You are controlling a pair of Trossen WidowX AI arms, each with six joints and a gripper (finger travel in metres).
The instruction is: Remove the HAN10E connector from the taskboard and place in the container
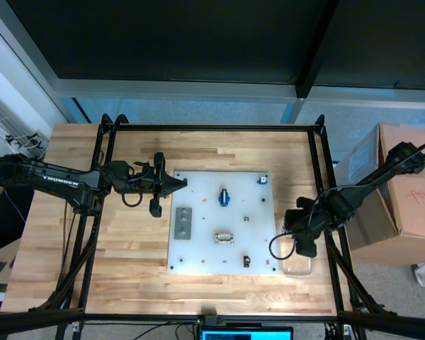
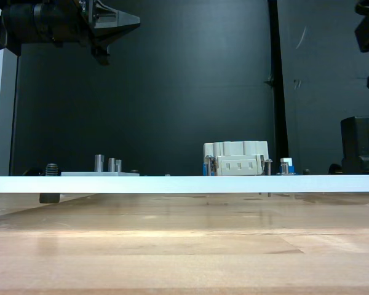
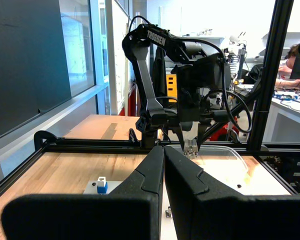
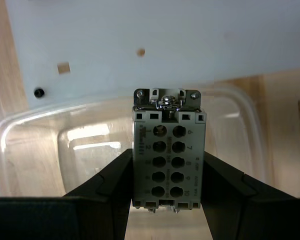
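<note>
At the right gripper [image 4: 168,162]: fingers [image 4: 107,187] clenched on the 2 long sides of the HAN10E connector [image 4: 168,150], with its 10-hole face toward the wrist camera. Held clear of the taskboard [image 1: 198,255]. Hangs directly over the clear plastic container [image 4: 20,130]; whether above or already within its rim, cannot tell.

At the left gripper [image 3: 163,150]: fingers [image 3: 140,185] pressed together on nothing. Raised over the taskboard's far left corner, well apart from the connector.

Judged progress: removal done, carry to the container done or nearly so. Left to do: lowering, letting go, backing away.

Only in the right wrist view: the grasp itself, with the container's rim around and below it. Only in the left wrist view: the connector seen from across the board, dangling from the right arm [image 3: 150,75] above the container.

In the high and low views: a beige housing [image 1: 224,239] [image 2: 235,158] seated on the taskboard, probably the mating base. Held connector not made out in either. From the high view alone: container just beside the board's near right corner on the wooden surface [image 1: 127,283].
</note>
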